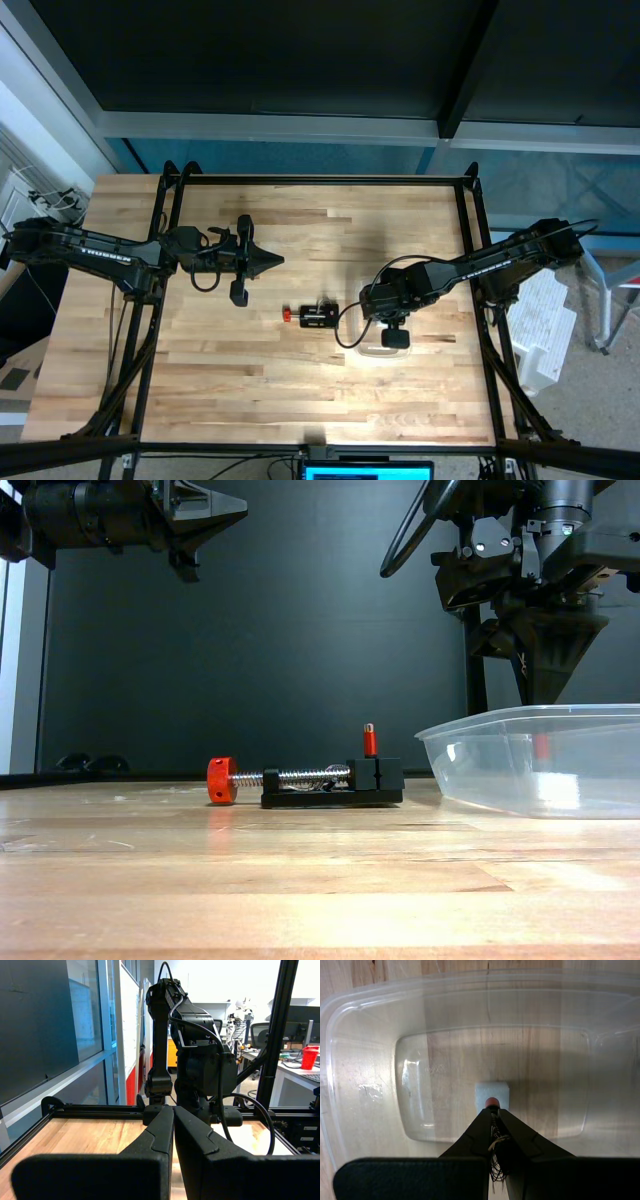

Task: Pick the rca connector and install on the hub

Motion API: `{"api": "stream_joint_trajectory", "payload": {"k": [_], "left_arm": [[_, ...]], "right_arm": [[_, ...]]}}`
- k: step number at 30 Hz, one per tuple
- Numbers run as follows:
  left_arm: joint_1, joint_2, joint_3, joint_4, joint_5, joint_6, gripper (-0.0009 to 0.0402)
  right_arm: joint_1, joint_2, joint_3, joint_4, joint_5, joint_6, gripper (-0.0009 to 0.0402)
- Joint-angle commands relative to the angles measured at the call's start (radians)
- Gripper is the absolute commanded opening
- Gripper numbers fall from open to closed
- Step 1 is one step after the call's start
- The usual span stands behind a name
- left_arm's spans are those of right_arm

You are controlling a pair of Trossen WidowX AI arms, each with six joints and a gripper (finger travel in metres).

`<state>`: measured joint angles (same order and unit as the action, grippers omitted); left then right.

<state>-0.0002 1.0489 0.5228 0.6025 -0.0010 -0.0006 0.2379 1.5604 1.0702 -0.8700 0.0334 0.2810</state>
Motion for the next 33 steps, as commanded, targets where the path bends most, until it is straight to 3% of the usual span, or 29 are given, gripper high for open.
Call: {"api": "stream_joint_trajectory", "payload": {"k": [1, 20, 25, 33], "left_arm": [[0.0, 0.0, 0.0, 0.0, 0.0, 0.0, 0.0], [0.0, 0.0, 0.0, 0.0, 0.0, 0.0, 0.0], [0.0, 0.0, 0.0, 0.0, 0.0, 0.0, 0.0], [0.0, 0.0, 0.0, 0.0, 0.0, 0.0, 0.0]], "right_arm": [[0.0, 0.0, -0.001, 0.0, 0.001, 0.0, 0.0], [0.001, 0.0, -0.019, 0.001, 0.002, 0.001, 0.0], [0.001, 0.0, -0.021, 0.005, 0.027, -0.001, 0.0], [0.002, 0.0, -0.021, 0.023, 0.022, -0.001, 0.0]]}}
